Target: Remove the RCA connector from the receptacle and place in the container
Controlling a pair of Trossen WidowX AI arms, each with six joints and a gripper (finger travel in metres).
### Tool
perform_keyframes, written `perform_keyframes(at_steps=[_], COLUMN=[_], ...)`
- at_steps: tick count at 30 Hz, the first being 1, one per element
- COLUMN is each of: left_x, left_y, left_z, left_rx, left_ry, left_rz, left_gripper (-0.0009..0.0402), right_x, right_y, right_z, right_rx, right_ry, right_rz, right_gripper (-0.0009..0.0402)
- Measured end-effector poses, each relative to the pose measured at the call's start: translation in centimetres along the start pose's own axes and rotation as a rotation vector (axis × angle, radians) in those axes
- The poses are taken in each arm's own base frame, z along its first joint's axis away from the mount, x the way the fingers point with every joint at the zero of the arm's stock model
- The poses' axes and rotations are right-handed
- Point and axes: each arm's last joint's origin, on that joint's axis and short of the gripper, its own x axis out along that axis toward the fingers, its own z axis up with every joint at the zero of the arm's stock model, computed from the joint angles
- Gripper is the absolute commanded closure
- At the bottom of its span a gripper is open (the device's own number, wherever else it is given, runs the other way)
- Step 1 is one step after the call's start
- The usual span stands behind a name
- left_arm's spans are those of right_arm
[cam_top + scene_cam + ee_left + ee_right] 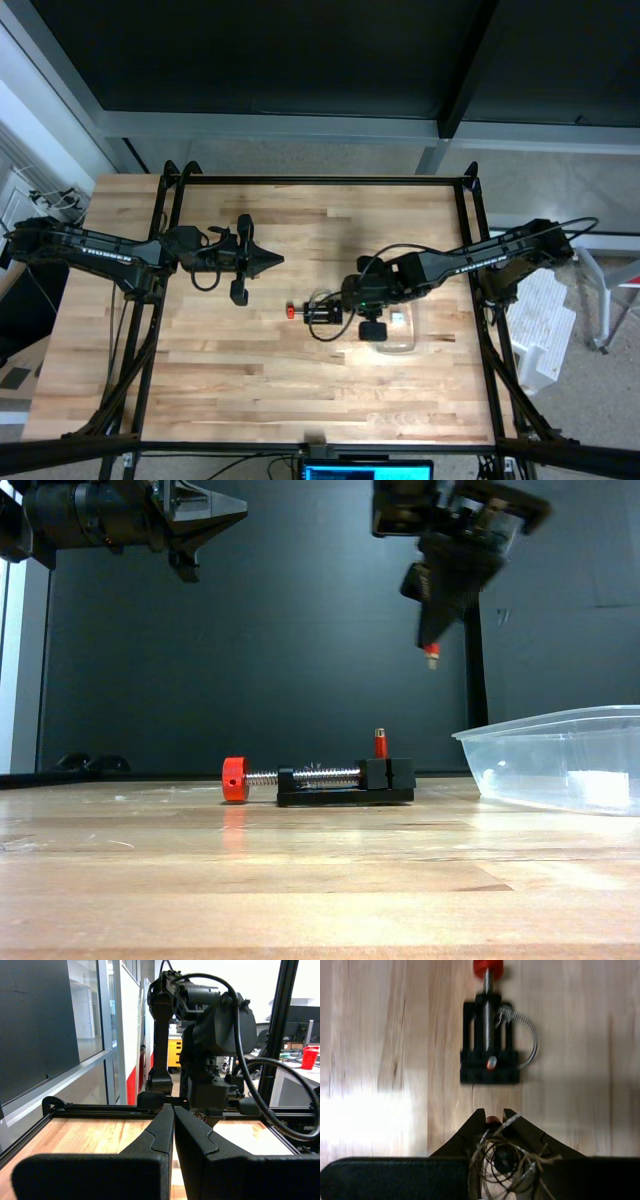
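Note:
The receptacle, a black block with a red knob on a silvery screw, lies on the table; a short red stub stands up from it. My right gripper hangs well above and slightly right of it, shut on the RCA connector, whose small red and pale tip pokes out below the fingertips. The right wrist view looks straight down at the receptacle, with the connector's reddish end pinched in my right gripper. The clear container stands to the right. My left gripper hovers shut, far left.
A small whitish piece lies inside the container. A silvery wire loop curves off the receptacle's side. A black frame borders the wooden table.

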Motion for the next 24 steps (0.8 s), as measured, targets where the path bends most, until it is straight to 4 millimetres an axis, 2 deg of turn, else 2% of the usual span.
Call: perform_keyframes(at_steps=[17, 24], left_x=[0.0, 0.0], left_y=[0.0, 0.0], left_z=[0.0, 0.0], left_rx=[0.0, 0.0], left_ry=[0.0, 0.0], left_rz=[0.0, 0.0], left_gripper=[0.0393, 0.0393], right_x=[-0.6, 0.5], right_y=[-1.2, -1.5], right_z=[-7.1, -9.6], right_rx=[0.1, 0.109], right_ry=[0.006, 0.056], right_rz=[0.002, -0.012], right_gripper=[0.0393, 0.0393])
